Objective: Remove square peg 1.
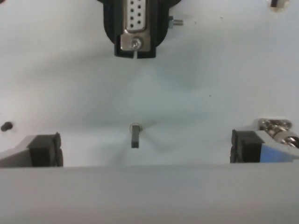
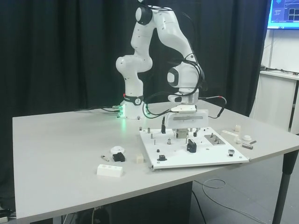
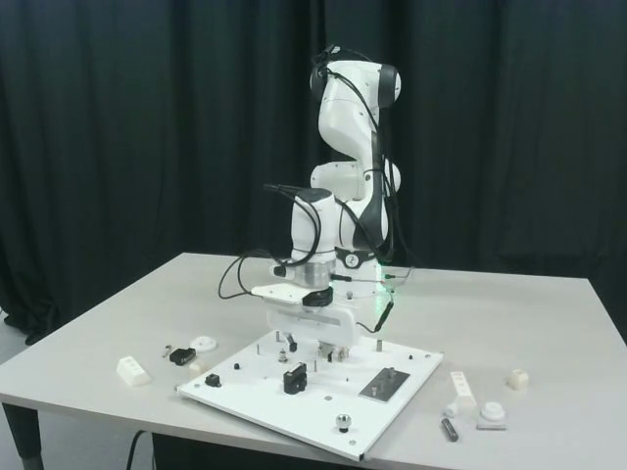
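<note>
Gripper (image 1: 145, 150) spread wide, holding nothing, poised above square peg (image 1: 135, 136) standing upright in white board (image 2: 210, 158), fingers clear of it.

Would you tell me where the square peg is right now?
In the wrist view the square peg stands upright in the white board, midway between the open gripper's fingertips, near the black connector.

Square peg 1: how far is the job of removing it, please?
Done: the gripper is open and lowered over the white board, with the square peg standing between its fingertips in the wrist view. In hand: nothing; the pads are apart from the peg, not touching it. Left: close on the peg, pull it up out of the board, and move it away.
</note>
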You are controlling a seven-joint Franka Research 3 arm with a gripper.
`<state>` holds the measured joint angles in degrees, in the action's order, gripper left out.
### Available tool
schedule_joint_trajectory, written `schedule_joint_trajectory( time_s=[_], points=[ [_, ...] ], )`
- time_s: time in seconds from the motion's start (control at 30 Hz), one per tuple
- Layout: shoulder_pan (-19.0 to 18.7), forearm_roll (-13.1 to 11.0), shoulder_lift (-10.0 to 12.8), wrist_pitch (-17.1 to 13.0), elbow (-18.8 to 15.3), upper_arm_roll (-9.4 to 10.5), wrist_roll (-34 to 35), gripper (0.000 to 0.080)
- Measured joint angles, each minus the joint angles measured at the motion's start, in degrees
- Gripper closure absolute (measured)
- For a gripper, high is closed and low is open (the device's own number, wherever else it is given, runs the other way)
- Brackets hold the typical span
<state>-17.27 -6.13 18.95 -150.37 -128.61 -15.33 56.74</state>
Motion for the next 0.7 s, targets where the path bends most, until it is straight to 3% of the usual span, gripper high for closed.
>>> schedule_joint_trajectory(
  time_s=[0.7],
  points=[
    [0.0,0.0,3.1,-3.2,0.0,0.8,0.4,0.0003]
  ],
)
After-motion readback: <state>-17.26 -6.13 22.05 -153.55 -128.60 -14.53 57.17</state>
